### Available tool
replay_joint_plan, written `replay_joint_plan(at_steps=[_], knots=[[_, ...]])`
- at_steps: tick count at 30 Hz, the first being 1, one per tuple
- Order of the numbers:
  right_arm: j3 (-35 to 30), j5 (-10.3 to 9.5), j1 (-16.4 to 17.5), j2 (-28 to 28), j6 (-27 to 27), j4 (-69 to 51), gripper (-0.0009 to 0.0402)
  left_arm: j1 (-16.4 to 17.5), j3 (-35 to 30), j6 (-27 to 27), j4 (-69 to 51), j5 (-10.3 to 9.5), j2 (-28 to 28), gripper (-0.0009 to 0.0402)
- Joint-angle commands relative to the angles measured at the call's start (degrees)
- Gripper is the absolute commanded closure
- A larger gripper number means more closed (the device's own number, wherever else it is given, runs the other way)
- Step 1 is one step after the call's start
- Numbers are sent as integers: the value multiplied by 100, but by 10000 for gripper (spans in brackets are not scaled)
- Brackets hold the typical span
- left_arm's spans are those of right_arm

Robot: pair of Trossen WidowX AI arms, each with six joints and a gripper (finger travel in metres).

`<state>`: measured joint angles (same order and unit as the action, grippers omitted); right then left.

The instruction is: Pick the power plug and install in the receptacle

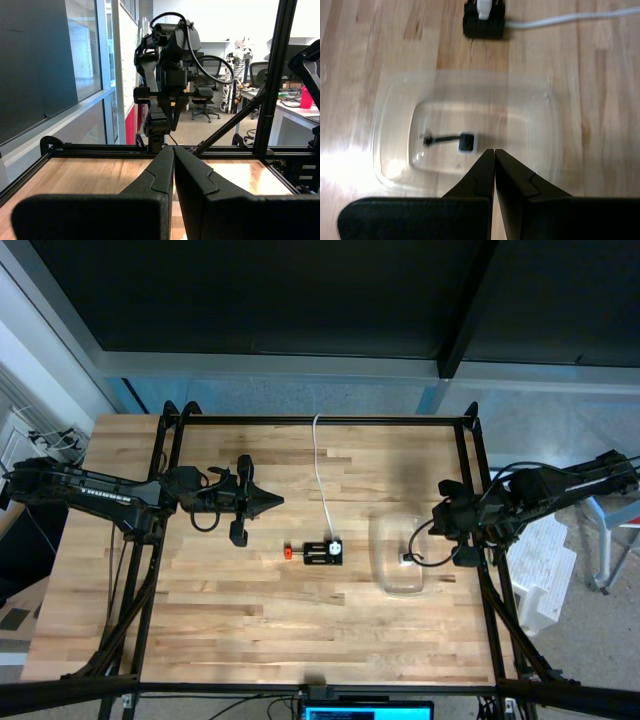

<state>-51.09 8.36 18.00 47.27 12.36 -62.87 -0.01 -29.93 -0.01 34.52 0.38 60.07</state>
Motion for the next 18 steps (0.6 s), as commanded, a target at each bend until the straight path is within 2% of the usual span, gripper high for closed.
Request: replay_joint_plan(at_steps=[1,6,11,18], knots=[[92,138,184,9,111,-72,393,0,-2,0,0,0,2,393],[323,136,382,28,271,-63,374,2,-2,0,0,0,2,393],[581,133,437,50,511,52,315,2,-2,0,0,0,2,393],[953,116,525,118,577,439,246,2,-2,0,0,0,2,393]])
